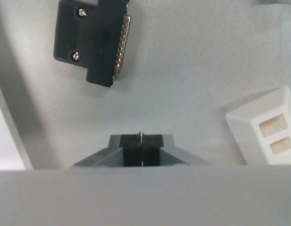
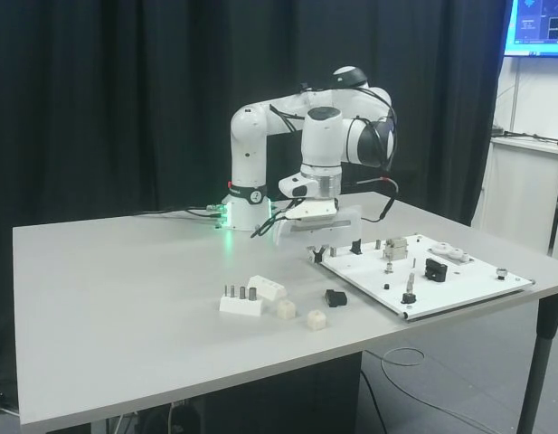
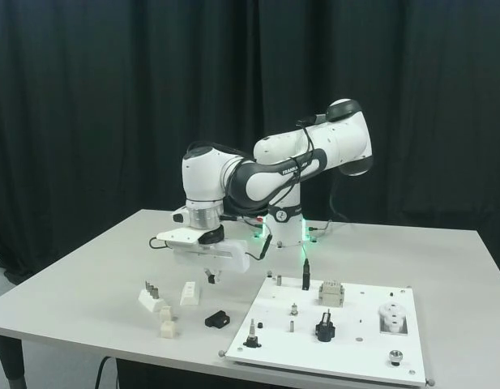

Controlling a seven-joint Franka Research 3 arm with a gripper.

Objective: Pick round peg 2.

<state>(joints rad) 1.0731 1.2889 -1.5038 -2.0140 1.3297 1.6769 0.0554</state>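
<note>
A: While the arm hangs over the grey table, what does the gripper have?

B: Nothing. Black fingertips pressed together in the wrist view, only a thin seam between them, bare table beneath.

A: Round peg 2?

B: Cannot tell which one it is. Small upright pegs stand in a white holder block near the table's front edge, well apart from the gripper. Nothing labels them.

A: Around the gripper?

B: Black D-sub connector lying on the table and a white two-slot block, both off to the sides, neither touched. White board with fixtures sits toward the table's front corner.

A: Any readable text?

B: Black lettering on the arm link in the second room view, too small to read. Base light is green.
</note>
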